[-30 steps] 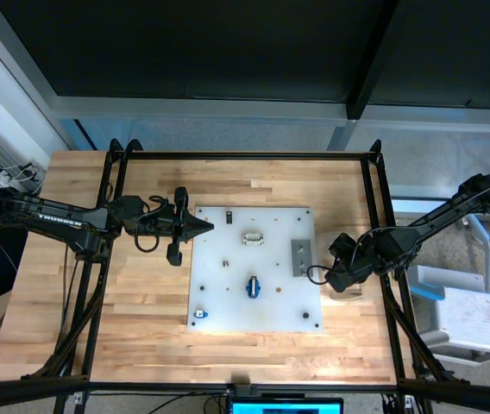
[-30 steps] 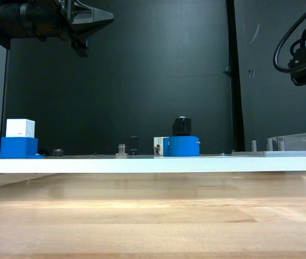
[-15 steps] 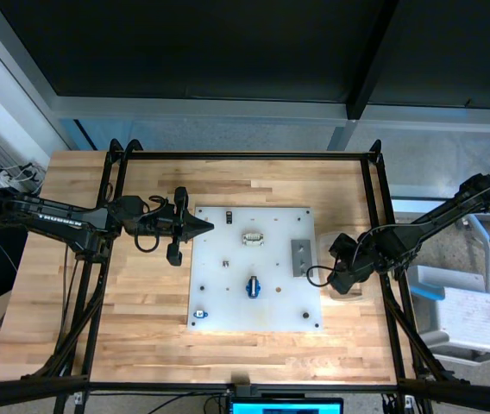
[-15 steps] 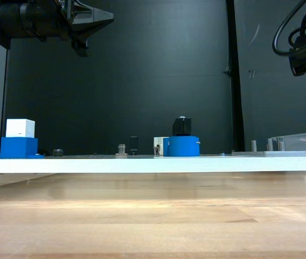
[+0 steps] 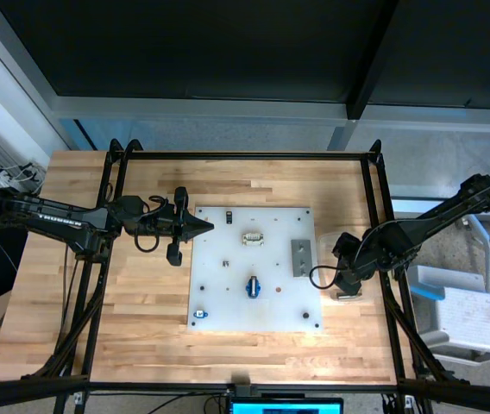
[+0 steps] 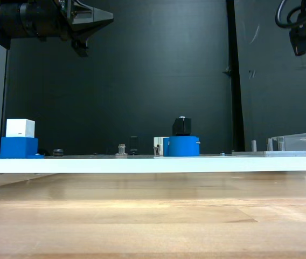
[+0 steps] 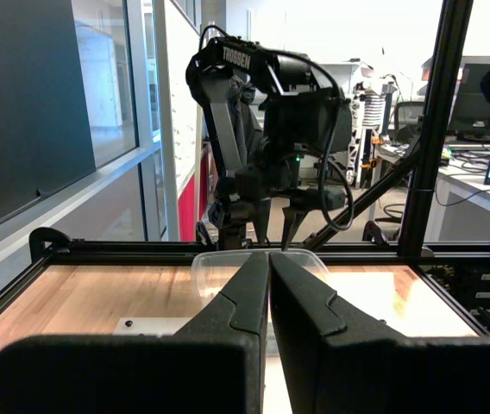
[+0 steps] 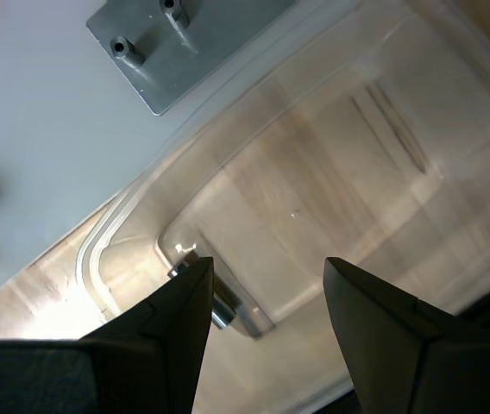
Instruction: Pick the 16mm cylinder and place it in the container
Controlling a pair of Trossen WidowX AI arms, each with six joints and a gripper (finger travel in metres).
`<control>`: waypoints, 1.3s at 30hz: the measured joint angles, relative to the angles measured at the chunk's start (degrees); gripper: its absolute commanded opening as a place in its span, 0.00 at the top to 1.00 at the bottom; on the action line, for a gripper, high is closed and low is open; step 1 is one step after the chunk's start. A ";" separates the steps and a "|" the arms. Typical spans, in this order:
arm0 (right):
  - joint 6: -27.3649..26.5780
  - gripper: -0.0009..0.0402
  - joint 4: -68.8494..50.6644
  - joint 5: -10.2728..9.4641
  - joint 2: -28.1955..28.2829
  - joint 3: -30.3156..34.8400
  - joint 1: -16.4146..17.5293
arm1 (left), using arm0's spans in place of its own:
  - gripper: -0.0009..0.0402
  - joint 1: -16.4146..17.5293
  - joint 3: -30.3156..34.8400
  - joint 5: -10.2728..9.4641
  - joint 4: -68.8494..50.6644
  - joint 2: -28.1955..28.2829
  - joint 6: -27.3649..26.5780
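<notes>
right gripper [image 8: 266,269], spread and empty, hangs over the container [image 8: 98,250]; the 16mm cylinder [image 8: 220,307] lies inside. hard, slick, likely to roll: pinch its round sides. left gripper [image 7: 269,257], closed, sits well apart from it.

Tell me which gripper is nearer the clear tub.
Right. The right gripper hangs open over the tub, with the metal peg lying inside. The left gripper is shut, above the white board's opposite edge.

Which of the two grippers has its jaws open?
The right gripper, over the container holding the 16mm cylinder: a wide gap separates its jaws. The left gripper, raised over the left edge of the white board, has them pressed together.
</notes>
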 measured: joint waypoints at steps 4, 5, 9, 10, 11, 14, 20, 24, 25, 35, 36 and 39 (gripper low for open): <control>-0.04 0.55 -2.80 -0.07 0.87 2.56 0.00 | 0.98 0.00 0.00 0.02 0.02 0.00 0.02; -0.07 0.55 -3.21 -0.09 1.16 3.10 0.00 | 0.98 0.00 0.02 0.02 0.00 0.00 0.00; -0.22 0.55 -3.48 -1.22 1.99 3.96 0.00 | 0.98 0.00 0.02 0.00 0.02 0.00 0.02; -0.22 0.55 -3.50 -1.40 2.12 3.96 0.00 | 0.98 0.00 0.02 0.00 0.02 0.00 0.02; -0.20 0.55 -3.45 -1.42 2.21 3.96 0.00 | 0.98 0.00 0.02 0.02 0.00 0.00 0.02; -0.13 0.55 -3.26 -1.42 2.25 3.96 0.00 | 0.98 0.00 0.02 0.02 0.02 0.00 0.02; 0.02 0.55 -3.02 -1.42 2.25 3.96 0.00 | 0.98 0.00 0.00 0.00 0.02 0.00 0.00; 0.02 0.55 -2.93 -1.42 2.25 3.96 0.00 | 0.98 0.00 0.00 0.02 0.02 0.00 0.00; 0.04 0.55 -2.89 -1.42 2.25 3.96 0.00 | 0.98 0.00 0.02 0.00 0.02 0.00 0.02; 0.24 0.55 -2.47 -1.42 2.25 3.96 0.00 | 0.98 0.00 0.02 0.00 0.02 0.00 0.00; 0.26 0.55 -2.36 -1.42 2.25 3.96 0.00 | 0.98 0.00 0.02 0.00 0.00 0.00 0.02; 0.26 0.55 -2.23 -1.40 2.25 3.96 0.02 | 0.98 0.00 0.02 0.02 0.02 0.00 0.02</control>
